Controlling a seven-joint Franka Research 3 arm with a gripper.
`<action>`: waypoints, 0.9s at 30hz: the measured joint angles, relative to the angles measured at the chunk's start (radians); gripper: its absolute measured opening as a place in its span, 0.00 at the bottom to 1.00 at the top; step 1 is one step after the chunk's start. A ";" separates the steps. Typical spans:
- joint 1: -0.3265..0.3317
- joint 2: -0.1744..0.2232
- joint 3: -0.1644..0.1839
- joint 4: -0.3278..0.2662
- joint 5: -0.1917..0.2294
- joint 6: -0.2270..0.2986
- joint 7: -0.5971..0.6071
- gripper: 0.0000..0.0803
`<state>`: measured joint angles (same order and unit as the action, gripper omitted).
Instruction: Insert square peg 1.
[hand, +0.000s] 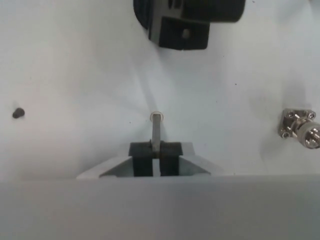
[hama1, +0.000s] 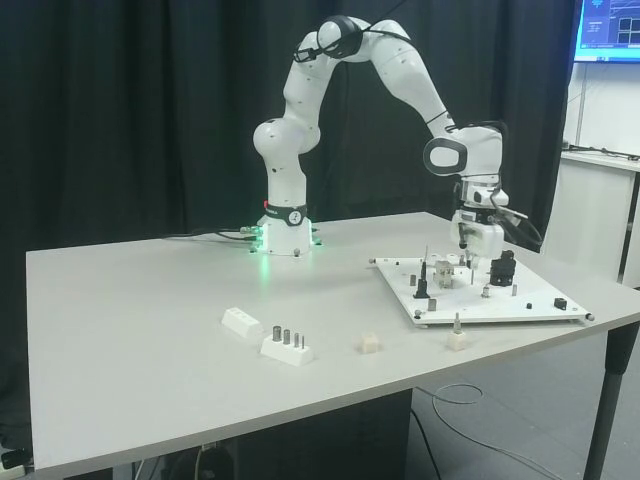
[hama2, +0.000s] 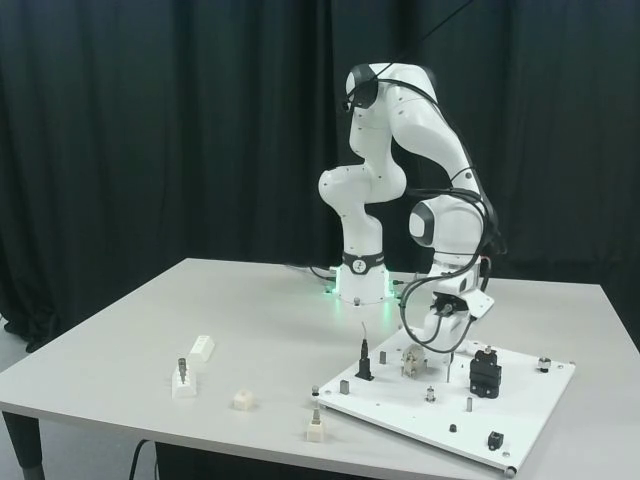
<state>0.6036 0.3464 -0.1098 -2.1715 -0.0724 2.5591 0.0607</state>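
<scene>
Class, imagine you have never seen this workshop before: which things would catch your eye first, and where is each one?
First, the white robot arm, arching from its base at the table's far side down over the white board near the table's corner. Next, its gripper, shut on a thin grey peg whose tip meets the board. Then the small white blocks holding spare pegs near the table's front edge.

White arm arched high, wrist pointing straight down; gripper (hand: 156, 155) closed tight, low above board.
</scene>
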 joint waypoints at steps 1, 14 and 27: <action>0.000 0.001 0.000 0.000 0.000 0.001 0.007 0.03; 0.000 0.003 0.000 0.000 0.000 0.003 0.023 0.03; -0.001 0.005 0.001 0.003 0.000 0.003 0.023 0.42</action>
<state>0.6027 0.3518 -0.1092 -2.1687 -0.0725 2.5623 0.0832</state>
